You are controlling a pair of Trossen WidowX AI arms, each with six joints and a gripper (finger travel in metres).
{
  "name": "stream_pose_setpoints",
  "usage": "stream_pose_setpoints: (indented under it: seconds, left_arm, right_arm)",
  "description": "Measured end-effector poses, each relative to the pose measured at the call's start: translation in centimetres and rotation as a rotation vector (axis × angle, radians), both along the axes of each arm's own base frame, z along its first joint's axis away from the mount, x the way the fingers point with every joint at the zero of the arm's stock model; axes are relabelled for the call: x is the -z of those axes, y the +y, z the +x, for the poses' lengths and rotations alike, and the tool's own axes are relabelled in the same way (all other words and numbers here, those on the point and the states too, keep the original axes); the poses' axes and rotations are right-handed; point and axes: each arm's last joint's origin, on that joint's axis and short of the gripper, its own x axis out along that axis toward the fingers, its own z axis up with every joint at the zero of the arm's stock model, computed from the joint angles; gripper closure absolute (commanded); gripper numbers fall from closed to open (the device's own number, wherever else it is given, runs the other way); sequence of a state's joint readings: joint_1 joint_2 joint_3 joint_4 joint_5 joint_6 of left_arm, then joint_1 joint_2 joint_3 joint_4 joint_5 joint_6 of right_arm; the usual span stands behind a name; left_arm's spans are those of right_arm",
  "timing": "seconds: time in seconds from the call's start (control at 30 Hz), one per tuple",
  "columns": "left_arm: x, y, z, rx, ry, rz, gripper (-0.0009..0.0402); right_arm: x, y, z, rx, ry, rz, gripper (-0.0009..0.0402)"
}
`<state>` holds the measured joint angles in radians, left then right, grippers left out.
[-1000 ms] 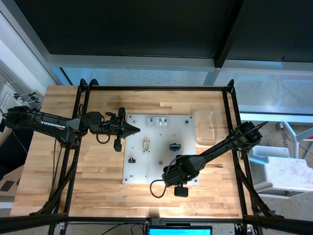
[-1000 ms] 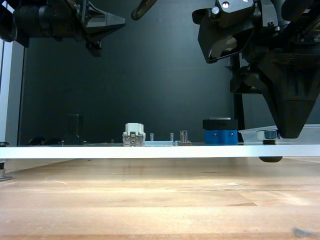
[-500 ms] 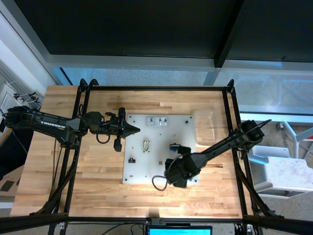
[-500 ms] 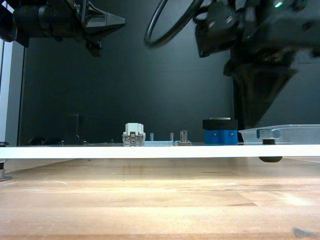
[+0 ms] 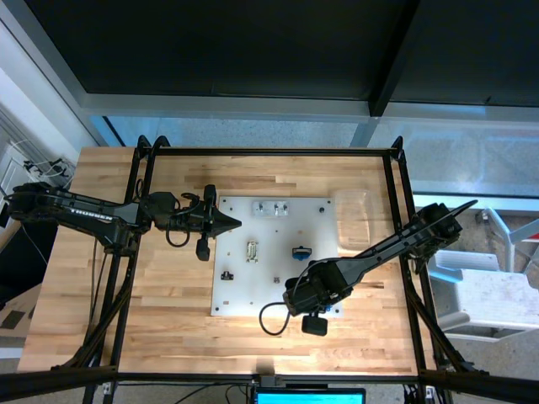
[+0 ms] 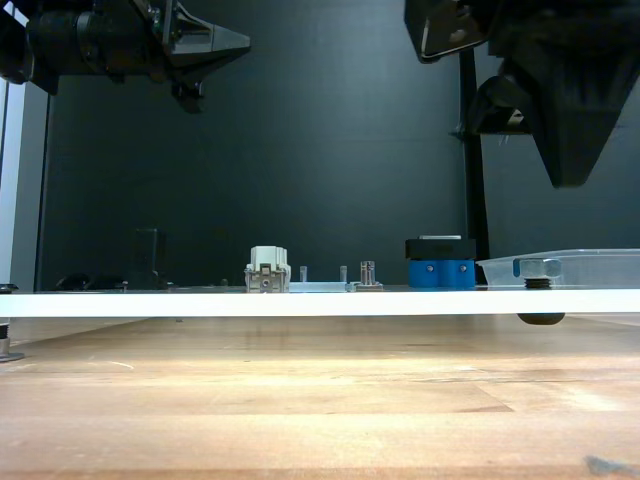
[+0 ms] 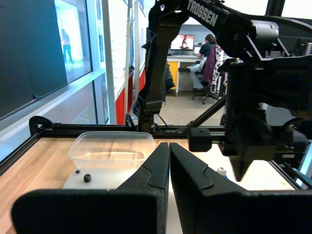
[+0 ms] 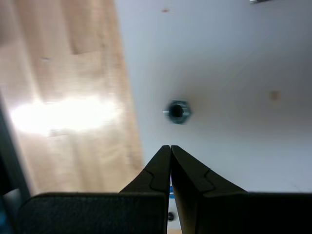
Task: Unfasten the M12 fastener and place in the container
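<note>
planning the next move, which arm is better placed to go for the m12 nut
Right. The right pincer hangs shut just above the M12 nut on its stud; the left pincer, also shut, hovers at the left edge of the board.

the small silver hexagonal metal nut (image 6: 538, 268) sits level on top of its black ribbed stud (image 6: 540, 284), ribs showing beneath it, toward 5 o'clock on the white board (image 5: 253, 286). the clear rectangular plastic tub (image 5: 354, 219) stands upright just beside the board's 2 o'clock edge, well apart from the nut.
</note>
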<state>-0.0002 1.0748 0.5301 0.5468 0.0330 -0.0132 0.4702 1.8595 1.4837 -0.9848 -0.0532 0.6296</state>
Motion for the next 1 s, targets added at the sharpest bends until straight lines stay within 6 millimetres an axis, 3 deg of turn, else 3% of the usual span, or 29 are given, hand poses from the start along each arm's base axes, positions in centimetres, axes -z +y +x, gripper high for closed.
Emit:
stream_pose_setpoints:
  seconds: [0.17, 0.57, 1.0]
  left_arm:
    - [0.0, 0.0, 0.0, 0.0, 0.0, 0.0, 0.0393]
    - [0.0, 0.0, 0.0, 0.0, 0.0, 0.0, 0.0393]
    - [0.0, 0.0, 0.0, 0.0, 0.0, 0.0, 0.0393]
  right_arm:
    - [-0.1, 0.4, 0.2, -0.015, -0.027, 0.041, 0.0393]
    - [3.6, 0.8, 1.1, -0.027, -0.004, 0.03, 0.0393]
    - [4.1, 0.6, 1.1, -0.015, 0.0, -0.025, 0.0393]
